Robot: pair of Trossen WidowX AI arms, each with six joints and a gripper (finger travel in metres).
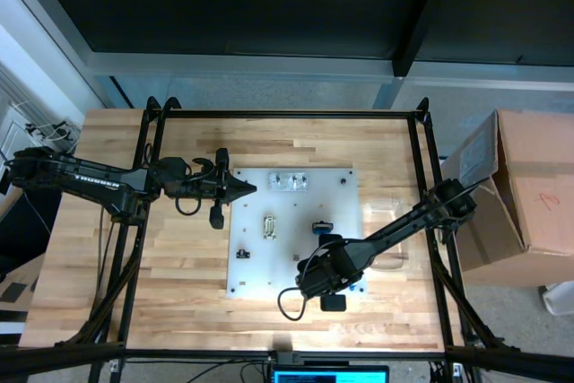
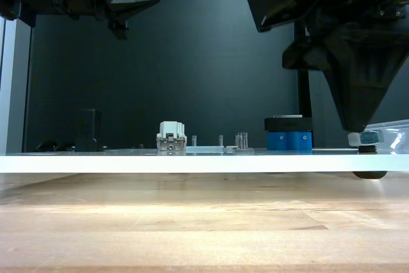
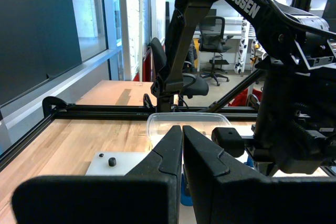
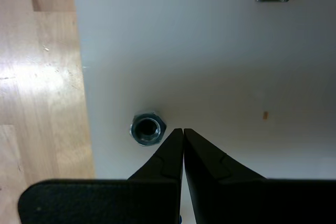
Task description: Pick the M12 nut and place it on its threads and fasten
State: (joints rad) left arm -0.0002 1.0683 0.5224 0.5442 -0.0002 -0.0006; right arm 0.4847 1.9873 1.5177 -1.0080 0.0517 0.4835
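From my station, the small silver hexagonal nut sits on its short black ribbed stud, near the near right edge of the flat white task board. In the low view it rests on top of the ribs, which show bare beneath it. I judge the picking and placing done. The fastening is at most barely begun, since the nut is not run down. The right wrist view looks straight into its bore, and it seems to lie level.

The right tool is closed tip to tip with nothing between its fingers. The nut lies free just beside the tips; I cannot tell whether they touch it. To turn it, I reckon the tool must open, centre over the nut and close on its flats.

The right arm reaches inward from the right edge of the pale wooden counter, its wrist bent so the tool points steeply down at the board. The left arm stretches in from the left, held high and roughly level. The left tool is over the board's far left part, fingers pressed together and empty.
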